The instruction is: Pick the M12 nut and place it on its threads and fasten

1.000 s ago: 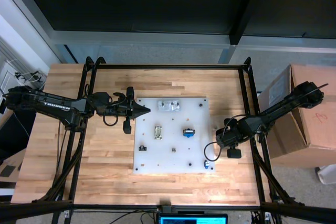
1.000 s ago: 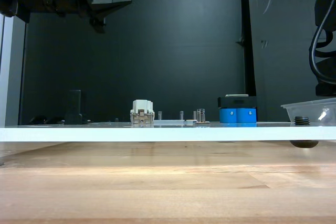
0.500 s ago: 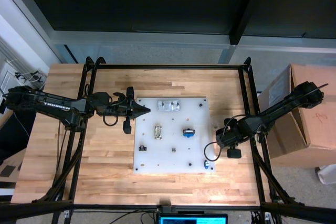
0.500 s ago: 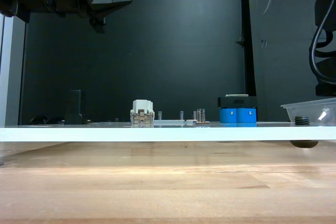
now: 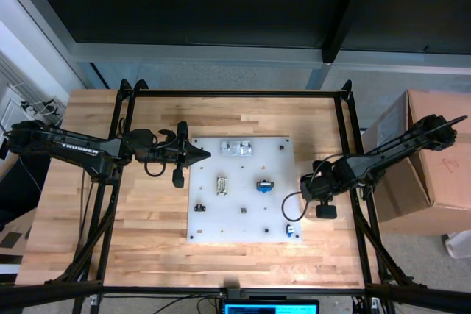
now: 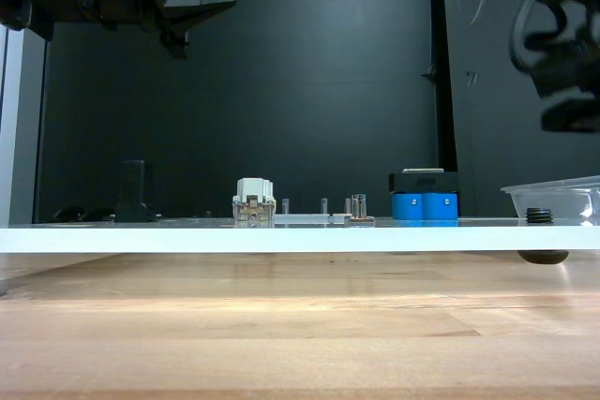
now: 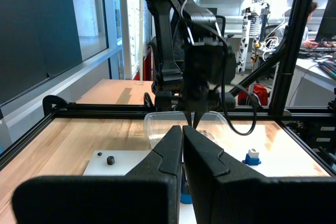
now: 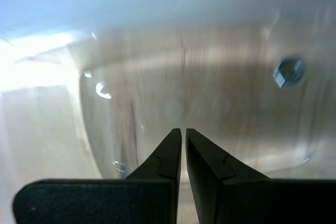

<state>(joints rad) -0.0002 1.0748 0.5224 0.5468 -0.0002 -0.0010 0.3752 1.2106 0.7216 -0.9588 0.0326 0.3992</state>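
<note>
silver nut [image 8: 288,71] lies clear of right pincer [image 8: 183,132], left pincer [image 7: 182,128] aloft.

Two grippers [image 7: 182,127] [image 8: 184,130], one nut [image 8: 287,72], one stud [image 6: 538,216], one tray [image 6: 551,187]

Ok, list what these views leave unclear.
Nut, free in the tray: blurred in the right wrist view; flat or tilted, cannot tell.
High view: right arm covers tray and nut.
Low view: right tool, shut above the tray, lost in a dark shape cut by the edge.
Left tool, shut over the board's left edge: nothing hidden.
</note>
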